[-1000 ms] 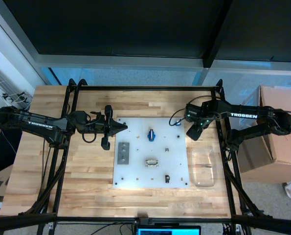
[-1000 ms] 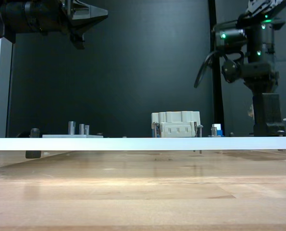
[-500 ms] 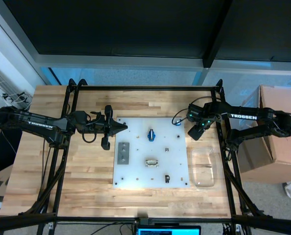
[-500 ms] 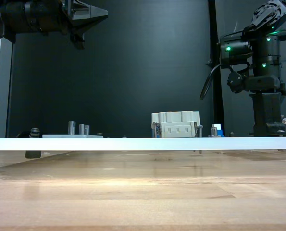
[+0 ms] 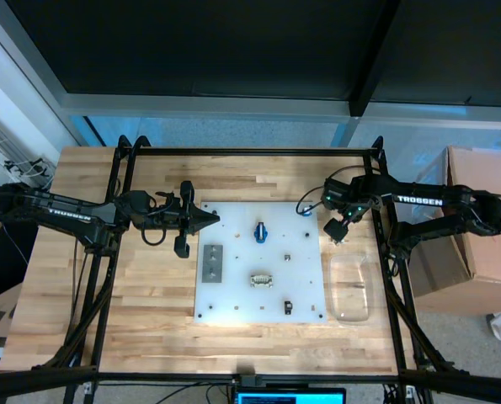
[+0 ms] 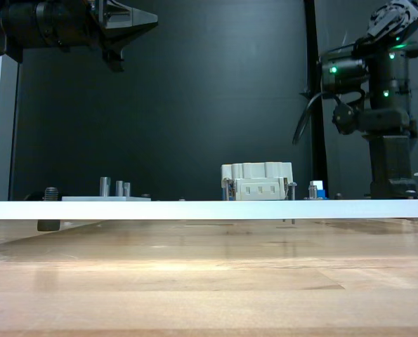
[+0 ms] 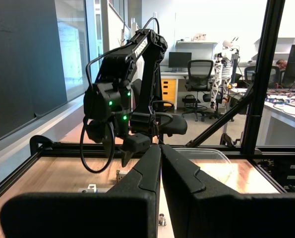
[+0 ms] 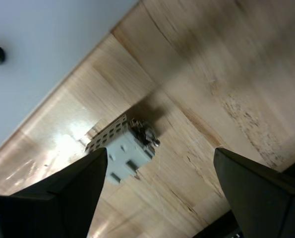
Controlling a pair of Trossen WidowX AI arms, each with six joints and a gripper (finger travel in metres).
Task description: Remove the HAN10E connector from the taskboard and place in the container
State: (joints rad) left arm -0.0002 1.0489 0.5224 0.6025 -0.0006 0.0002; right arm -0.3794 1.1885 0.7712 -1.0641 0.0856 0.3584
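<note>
HAN10E connector (image 5: 261, 280) (beige, upright) seated on taskboard (image 5: 233, 296).

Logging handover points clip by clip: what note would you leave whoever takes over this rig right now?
Left gripper: shut, empty, raised over the far left edge of the white task board.
Right gripper: open, empty, over the wooden table beside the board's right edge, near the far end of the clear plastic container; a small pale block lies on the wood below it.
Beige rectangular HAN10E connector: seated on the board, level.
Done: nothing. Left: grip, lift out, place in container.
</note>
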